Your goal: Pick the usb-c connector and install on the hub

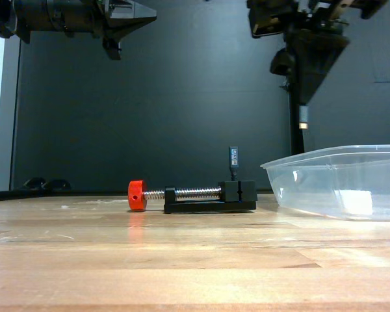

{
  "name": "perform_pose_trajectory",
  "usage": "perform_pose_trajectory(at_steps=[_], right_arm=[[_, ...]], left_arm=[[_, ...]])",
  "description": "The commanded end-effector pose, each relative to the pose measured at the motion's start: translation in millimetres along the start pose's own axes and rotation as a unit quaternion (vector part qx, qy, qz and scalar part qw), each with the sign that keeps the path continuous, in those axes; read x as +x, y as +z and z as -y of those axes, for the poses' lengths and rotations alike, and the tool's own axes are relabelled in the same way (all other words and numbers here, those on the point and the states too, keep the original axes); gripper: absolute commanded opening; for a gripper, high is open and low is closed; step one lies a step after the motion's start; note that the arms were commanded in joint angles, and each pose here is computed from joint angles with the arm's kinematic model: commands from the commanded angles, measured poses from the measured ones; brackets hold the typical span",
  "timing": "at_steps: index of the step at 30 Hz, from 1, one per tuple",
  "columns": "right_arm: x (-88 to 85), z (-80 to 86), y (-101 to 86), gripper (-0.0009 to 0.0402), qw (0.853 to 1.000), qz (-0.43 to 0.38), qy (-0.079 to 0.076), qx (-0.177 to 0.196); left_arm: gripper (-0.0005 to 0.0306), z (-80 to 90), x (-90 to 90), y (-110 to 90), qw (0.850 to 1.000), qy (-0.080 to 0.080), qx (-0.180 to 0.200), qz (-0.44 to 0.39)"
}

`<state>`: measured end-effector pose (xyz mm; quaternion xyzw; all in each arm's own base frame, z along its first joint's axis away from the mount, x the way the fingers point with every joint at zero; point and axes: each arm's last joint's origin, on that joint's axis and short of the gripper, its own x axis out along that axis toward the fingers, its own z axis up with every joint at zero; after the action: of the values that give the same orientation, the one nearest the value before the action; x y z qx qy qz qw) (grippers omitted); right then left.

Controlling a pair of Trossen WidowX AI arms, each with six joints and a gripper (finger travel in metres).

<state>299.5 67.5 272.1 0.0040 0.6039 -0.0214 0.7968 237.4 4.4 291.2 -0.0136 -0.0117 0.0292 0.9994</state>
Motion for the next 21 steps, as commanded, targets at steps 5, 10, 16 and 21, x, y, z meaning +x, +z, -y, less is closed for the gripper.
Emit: perform_pose_trajectory(at_steps=[5, 10, 16, 21], right_arm=[[1.6, -0.3, 22.4, 0.0, 1.0, 0.009, 0.0, -0.017], [4.8, -2.1, 34.9, 0.0, 0.999, 0.01, 0.001, -0.035], [8.9, -3.3, 48.7, 0.0, 0.999, 0.003, -0.001, -0.045], [12.3, -5.9, 61.5, 0.0, 0.998, -0.004, -0.003, -0.065]], left_arm=[[0.0, -0.1, 0.1, 0.0, 1.0, 0.0, 0.0, 0.0], [0.0, -0.1, 0.1, 0.0, 1.0, 0.0, 0.0, 0.0], [0.0, -0.1, 0.1, 0.0, 1.0, 0.0, 0.0, 0.0], [0.0, 0.0, 0.1, 0.0, 1.0, 0.0, 0.0, 0.0]])
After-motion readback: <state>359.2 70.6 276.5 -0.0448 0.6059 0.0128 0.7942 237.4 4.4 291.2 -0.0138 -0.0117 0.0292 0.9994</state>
